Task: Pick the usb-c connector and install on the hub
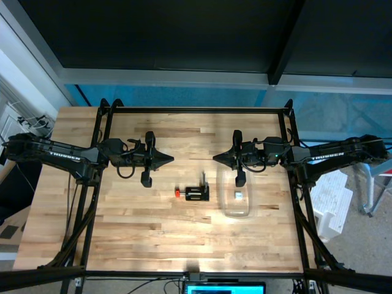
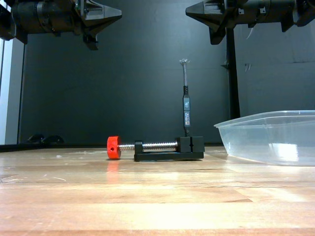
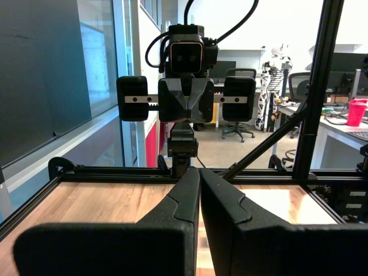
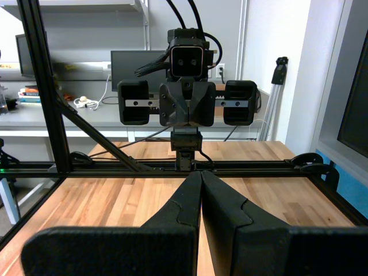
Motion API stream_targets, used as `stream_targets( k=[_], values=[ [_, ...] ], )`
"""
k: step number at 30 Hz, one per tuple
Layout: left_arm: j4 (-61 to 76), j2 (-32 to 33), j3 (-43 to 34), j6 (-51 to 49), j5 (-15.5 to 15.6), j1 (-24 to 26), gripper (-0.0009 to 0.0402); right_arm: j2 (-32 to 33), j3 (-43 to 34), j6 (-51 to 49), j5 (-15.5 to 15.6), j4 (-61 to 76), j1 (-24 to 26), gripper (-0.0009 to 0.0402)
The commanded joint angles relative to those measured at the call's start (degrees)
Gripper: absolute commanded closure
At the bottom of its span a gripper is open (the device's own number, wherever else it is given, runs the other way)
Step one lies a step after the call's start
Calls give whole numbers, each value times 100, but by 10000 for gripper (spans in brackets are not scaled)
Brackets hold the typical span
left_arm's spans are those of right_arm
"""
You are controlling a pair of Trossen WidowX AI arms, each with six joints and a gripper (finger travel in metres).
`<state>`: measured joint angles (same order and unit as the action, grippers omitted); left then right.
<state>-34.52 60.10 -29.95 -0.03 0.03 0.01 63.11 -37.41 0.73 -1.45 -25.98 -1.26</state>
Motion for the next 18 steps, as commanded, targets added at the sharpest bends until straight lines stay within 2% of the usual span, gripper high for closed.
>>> stream_targets(
  k=[1,18],
  values=[
    [-2,2,0,2,-2,-2,393,-2,0,0,0,0,0,393],
    [-2,2,0,2,0,0,393,-2,0,4,-2,0,0,393]
  ],
)
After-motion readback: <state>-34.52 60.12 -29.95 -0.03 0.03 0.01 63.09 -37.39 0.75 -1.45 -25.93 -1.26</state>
